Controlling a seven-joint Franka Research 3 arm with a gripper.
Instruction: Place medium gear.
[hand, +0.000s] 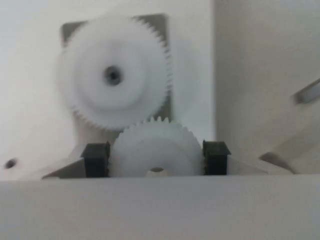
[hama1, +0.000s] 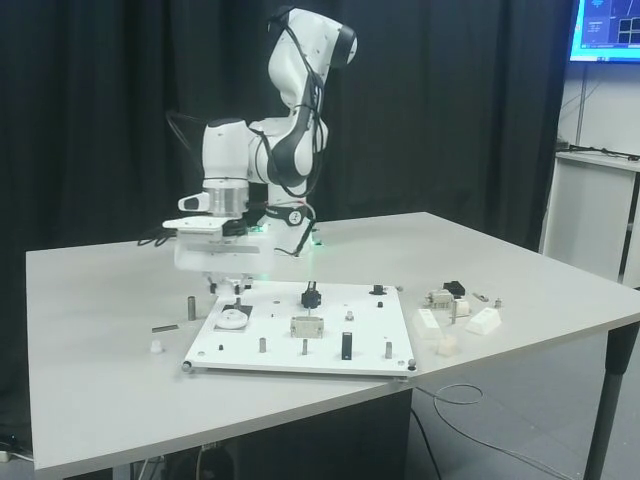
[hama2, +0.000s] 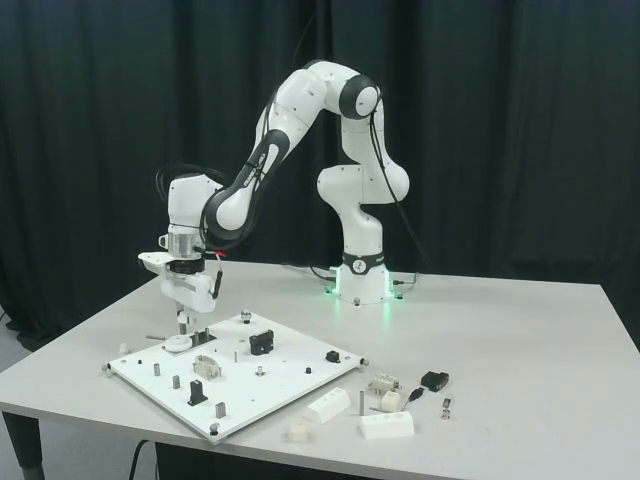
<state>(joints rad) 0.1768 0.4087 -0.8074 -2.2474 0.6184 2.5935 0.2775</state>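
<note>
The gripper (hand: 156, 159) pinches the medium gear (hand: 156, 150) between 2 black fingertips (hand: 95, 160), hovering beside the large gear (hand: 114, 72) on the white board (hama1: 300, 335).

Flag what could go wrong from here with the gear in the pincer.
1. The medium gear sits right against the teeth of the large gear already on the board; if teeth clash instead of meshing, it may jam.
2. The pincer grips only by the rim, so a clash could tilt the gear.
</note>
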